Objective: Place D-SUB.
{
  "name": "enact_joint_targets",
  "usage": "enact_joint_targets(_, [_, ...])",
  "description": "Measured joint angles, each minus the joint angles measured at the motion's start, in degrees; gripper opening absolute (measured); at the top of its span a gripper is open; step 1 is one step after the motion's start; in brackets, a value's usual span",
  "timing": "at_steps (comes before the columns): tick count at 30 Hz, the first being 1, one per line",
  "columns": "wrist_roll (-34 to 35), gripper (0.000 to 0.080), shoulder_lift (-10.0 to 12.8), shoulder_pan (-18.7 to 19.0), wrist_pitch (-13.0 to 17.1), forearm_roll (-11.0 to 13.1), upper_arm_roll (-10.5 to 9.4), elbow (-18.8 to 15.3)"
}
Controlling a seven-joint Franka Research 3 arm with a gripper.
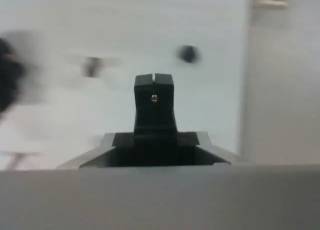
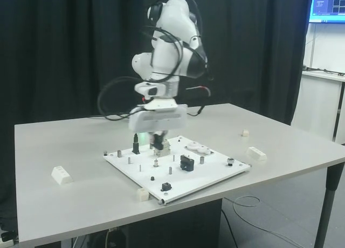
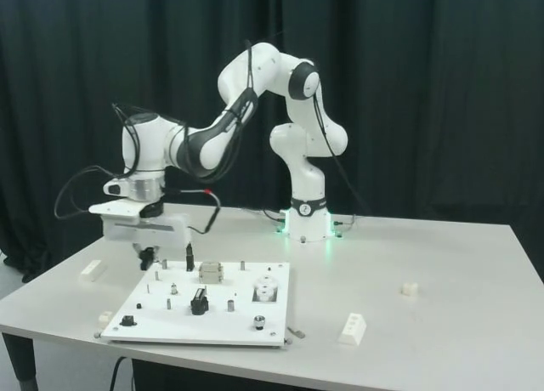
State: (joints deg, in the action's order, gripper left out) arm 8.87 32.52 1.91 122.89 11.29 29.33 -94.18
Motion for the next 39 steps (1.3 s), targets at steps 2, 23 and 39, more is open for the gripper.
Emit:
enact_joint_targets(2, [-1.3,0.0153,0.2,-1.3,1.1,-0.4,0.01,0.0])
enact_joint_targets(23, [-16.5,0.0153,6.7,-11.9,9.7,8.4,-1.07,1.8])
enact_joint_targets(39, [-20.3,0.0153,14.6,-14.6,8.9,13.3,-1.15,9.0])
